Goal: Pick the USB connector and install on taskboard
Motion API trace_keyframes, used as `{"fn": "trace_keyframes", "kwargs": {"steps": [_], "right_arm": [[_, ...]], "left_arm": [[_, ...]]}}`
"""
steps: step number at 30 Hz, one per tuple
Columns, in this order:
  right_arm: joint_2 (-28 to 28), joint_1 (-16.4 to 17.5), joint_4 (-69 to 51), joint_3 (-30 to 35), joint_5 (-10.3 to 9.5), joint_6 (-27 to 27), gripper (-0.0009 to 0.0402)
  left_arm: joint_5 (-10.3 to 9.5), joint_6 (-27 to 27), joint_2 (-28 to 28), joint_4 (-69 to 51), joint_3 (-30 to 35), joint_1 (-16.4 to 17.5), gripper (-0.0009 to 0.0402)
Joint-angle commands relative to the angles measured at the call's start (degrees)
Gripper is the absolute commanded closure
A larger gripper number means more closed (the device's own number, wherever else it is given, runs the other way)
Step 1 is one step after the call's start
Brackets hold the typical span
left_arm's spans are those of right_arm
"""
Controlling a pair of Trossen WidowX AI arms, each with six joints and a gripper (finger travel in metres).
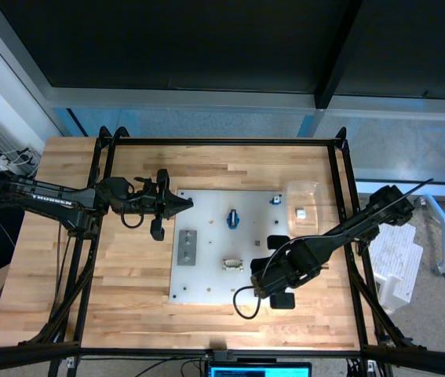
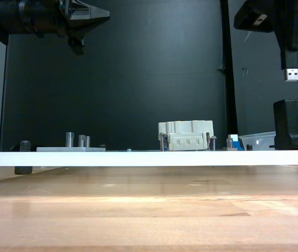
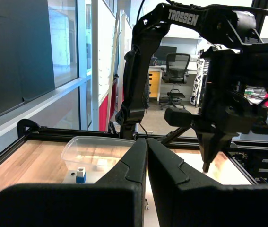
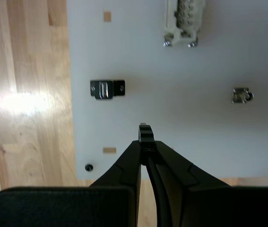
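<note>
wood of the table (image 2: 138,210) lies closest in the low view, and the white taskboard (image 1: 206,275) rests flat on it. the right gripper (image 4: 145,142) hovers over the taskboard's near right part, fingers clamped on the usb connector (image 2: 291,73). the connector hangs plug-down above the small black socket (image 2: 291,126) on the taskboard, apart from it. its black cable (image 1: 236,302) loops by the taskboard's near edge. the left gripper (image 1: 184,203) hangs high over the taskboard's far left edge, fingers pressed together, holding nothing. a grey block (image 1: 186,247), blue connector (image 1: 232,218) and silver d-shaped connector (image 1: 232,265) sit on the taskboard. a clear tray (image 1: 304,204) stands at its far right corner.
</note>
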Motion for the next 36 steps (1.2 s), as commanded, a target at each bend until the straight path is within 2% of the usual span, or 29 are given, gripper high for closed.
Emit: {"fn": "trace_keyframes", "kwargs": {"steps": [1,16,24,36], "right_arm": [[1.5,0.3,0.0,1.3,-0.07,0.4,0.0393],[6.8,1.0,0.3,5.8,-0.44,1.7,0.0393],[10.0,1.5,-1.3,10.3,0.04,1.5,0.0393],[10.3,1.9,0.0,9.1,0.28,1.7,0.0393]], "left_arm": [[0.00,0.0,0.0,0.0,0.0,0.0,0.0393],[0.00,0.0,0.0,0.0,0.0,0.0,0.0393],[0.00,0.0,0.0,0.0,0.0,0.0,0.0393],[0.00,0.0,0.0,0.0,0.0,0.0,0.0393]]}}
